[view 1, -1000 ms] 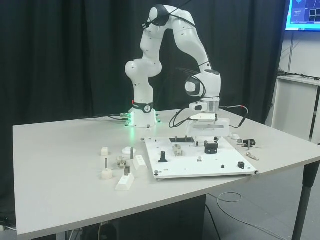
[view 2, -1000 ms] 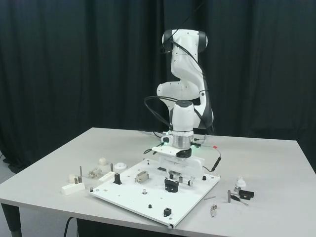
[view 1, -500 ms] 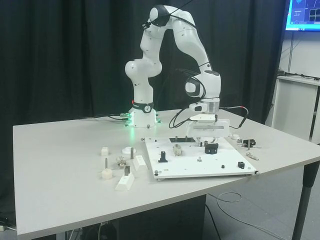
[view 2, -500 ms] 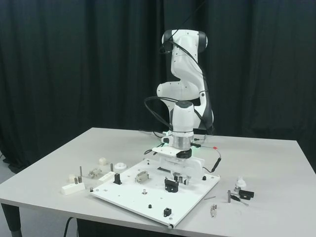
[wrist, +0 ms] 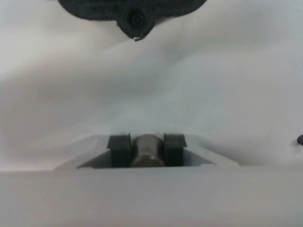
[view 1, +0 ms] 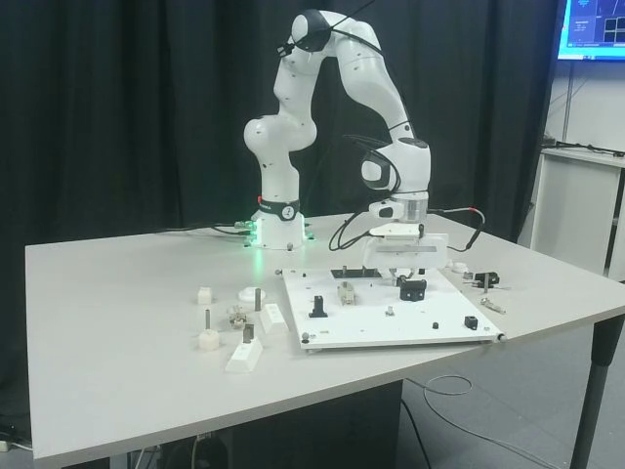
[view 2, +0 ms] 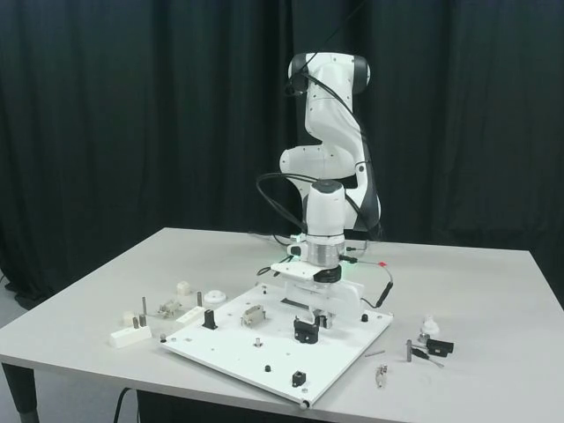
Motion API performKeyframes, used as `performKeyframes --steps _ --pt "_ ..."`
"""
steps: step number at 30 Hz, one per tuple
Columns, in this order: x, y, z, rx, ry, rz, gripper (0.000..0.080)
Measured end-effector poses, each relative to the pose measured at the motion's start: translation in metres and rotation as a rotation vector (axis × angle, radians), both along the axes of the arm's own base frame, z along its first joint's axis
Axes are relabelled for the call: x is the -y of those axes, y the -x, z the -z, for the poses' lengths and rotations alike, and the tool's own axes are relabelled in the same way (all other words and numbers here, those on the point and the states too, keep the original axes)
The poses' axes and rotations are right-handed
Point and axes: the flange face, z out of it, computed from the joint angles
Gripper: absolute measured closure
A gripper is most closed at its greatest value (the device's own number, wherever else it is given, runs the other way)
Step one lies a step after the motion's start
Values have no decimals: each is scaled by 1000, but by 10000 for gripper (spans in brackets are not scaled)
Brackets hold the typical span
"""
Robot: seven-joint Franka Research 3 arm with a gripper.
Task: Remove round peg 4.
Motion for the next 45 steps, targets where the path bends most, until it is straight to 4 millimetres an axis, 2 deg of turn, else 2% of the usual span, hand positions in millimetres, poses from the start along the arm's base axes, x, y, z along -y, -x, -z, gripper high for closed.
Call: performKeyframes --steps 2,3,29,37,45 --pt "0 0 0 0 0 0 620" --pt "0 0 0 0 0 1 656" --pt "0 -1 -2 -7 -3 6 657" --pt "1 -3 -9 -17 -6 10 657" --pt "3 -4 -25 -20 -14 15 657"
